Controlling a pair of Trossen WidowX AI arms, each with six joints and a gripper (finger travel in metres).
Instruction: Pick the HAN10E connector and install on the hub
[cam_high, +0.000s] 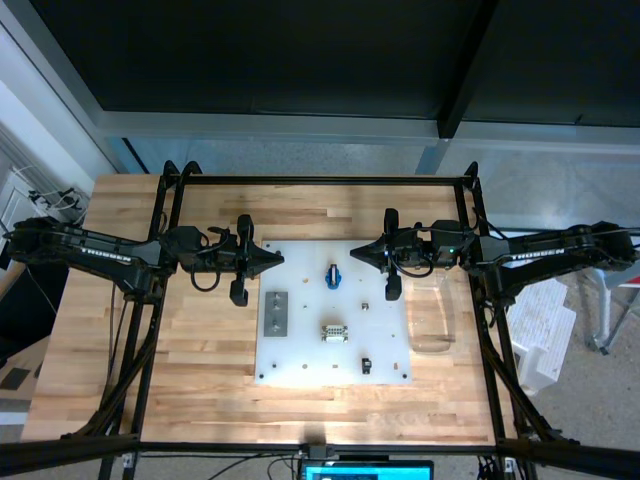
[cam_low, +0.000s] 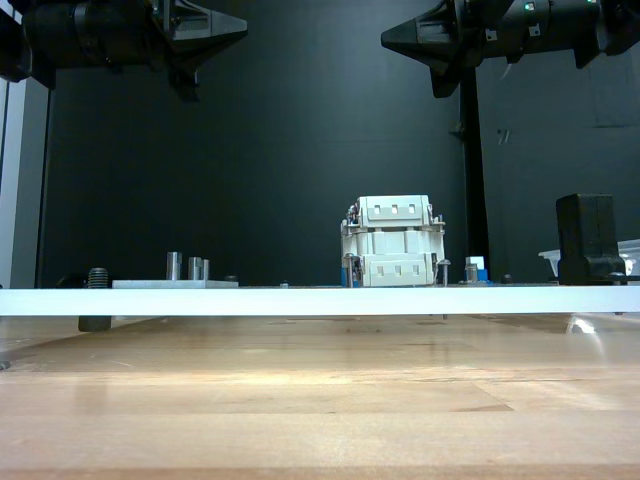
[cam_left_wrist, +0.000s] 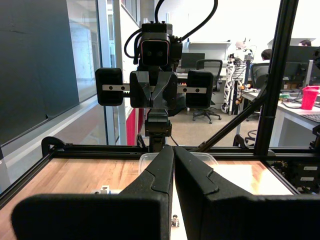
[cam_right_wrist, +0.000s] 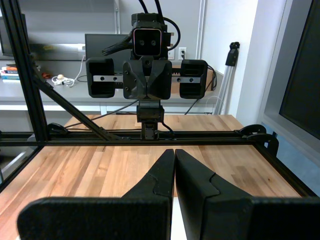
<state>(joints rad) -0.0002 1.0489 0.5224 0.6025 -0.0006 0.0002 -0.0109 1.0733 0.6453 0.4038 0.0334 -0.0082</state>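
Above plate (cam_high: 300, 372) edges, left end effector (cam_high: 281, 257) and right end effector (cam_high: 353, 254) hang closed.

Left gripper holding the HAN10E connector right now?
No: the left gripper is shut on nothing, high above the white plate's far-left corner; the right gripper is shut and empty above its far edge.
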